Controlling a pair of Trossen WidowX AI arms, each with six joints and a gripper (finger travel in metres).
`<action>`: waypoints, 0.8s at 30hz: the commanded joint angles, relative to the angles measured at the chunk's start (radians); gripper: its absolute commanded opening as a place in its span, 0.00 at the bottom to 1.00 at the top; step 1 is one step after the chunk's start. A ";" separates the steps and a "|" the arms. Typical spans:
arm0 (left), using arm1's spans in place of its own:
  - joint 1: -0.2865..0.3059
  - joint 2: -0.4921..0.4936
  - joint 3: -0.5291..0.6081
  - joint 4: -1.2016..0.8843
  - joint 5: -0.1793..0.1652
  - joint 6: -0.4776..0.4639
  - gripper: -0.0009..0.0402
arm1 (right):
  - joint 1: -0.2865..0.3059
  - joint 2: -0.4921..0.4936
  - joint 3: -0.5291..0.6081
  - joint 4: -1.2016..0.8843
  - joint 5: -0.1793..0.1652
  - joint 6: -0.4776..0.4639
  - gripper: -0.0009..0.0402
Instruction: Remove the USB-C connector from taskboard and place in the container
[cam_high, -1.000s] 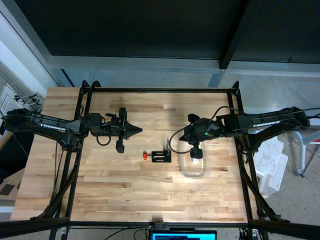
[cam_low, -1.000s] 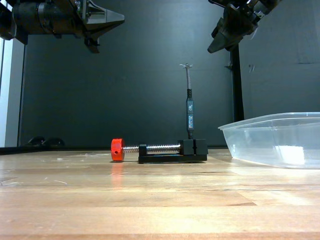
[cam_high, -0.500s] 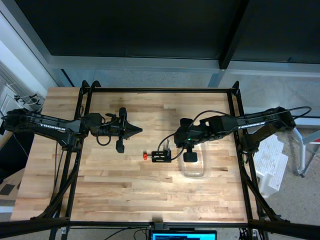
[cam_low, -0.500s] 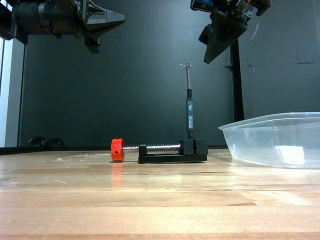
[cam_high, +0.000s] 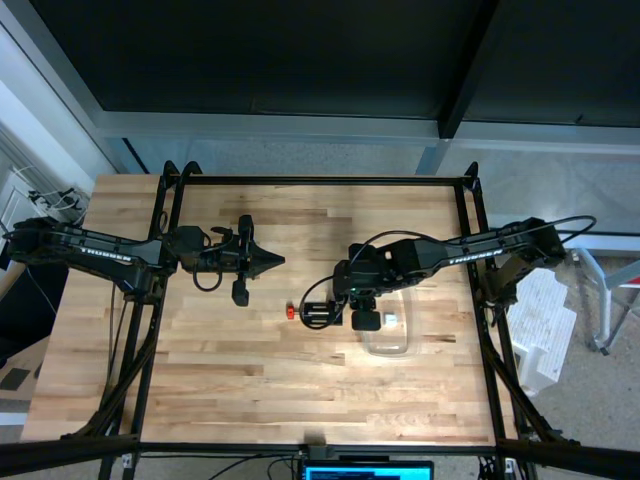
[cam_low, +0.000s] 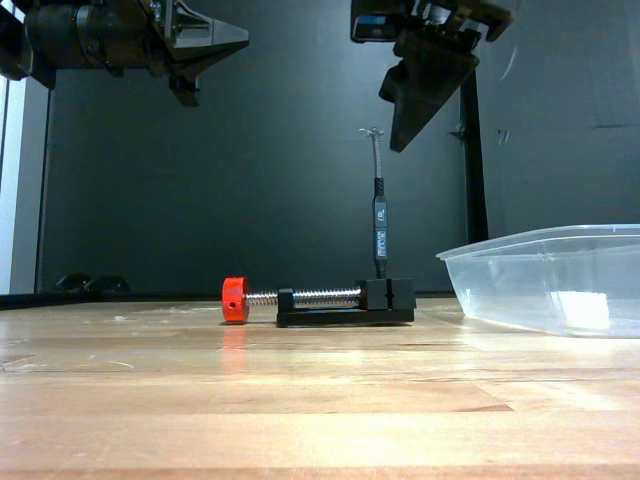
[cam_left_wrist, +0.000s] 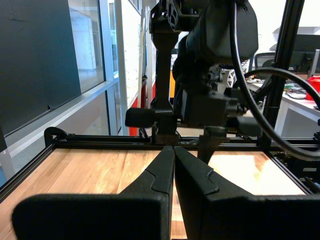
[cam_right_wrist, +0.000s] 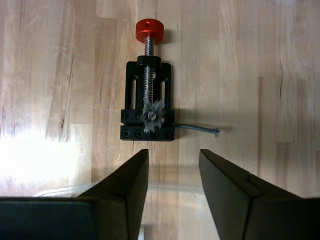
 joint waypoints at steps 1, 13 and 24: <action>0.000 0.000 0.000 0.000 0.000 0.000 0.02 | 0.005 0.025 0.016 0.001 0.001 0.001 0.42; 0.000 0.000 0.000 0.000 0.000 0.000 0.02 | 0.009 0.101 0.023 0.021 -0.001 0.000 0.44; 0.000 0.000 0.000 0.001 0.000 0.000 0.02 | 0.011 0.139 0.023 0.051 -0.008 -0.003 0.44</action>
